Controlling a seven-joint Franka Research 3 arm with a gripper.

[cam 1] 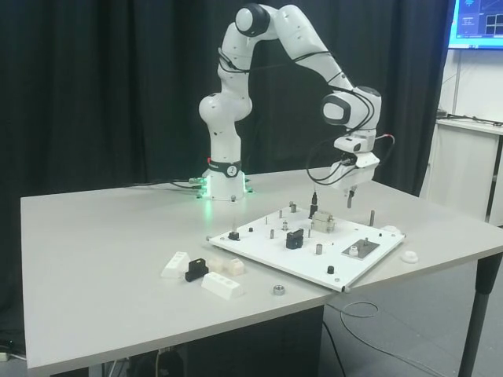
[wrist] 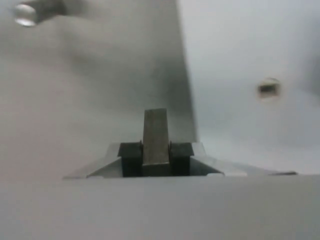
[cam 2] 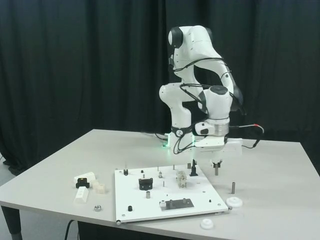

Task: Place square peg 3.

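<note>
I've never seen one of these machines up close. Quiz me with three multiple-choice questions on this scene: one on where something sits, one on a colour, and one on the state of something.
1. Where do the small white blocks lie?
A. on the bare grey table beside the white board
B. stacked on the arm's base
C. on the floor

2. What colour is the curtain behind the arm?
A. white
B. green
C. black

3. What is the tool doing?
A. hanging open with nothing in it
B. shut on a square peg, held above the table
C. resting flat on the board

Answers:
1 A, the white blocks rest on the grey table next to the white board.
2 C, the curtain is black.
3 B, in the wrist view the tool clamps the square peg, and the room views show it clear of the surface.
</note>
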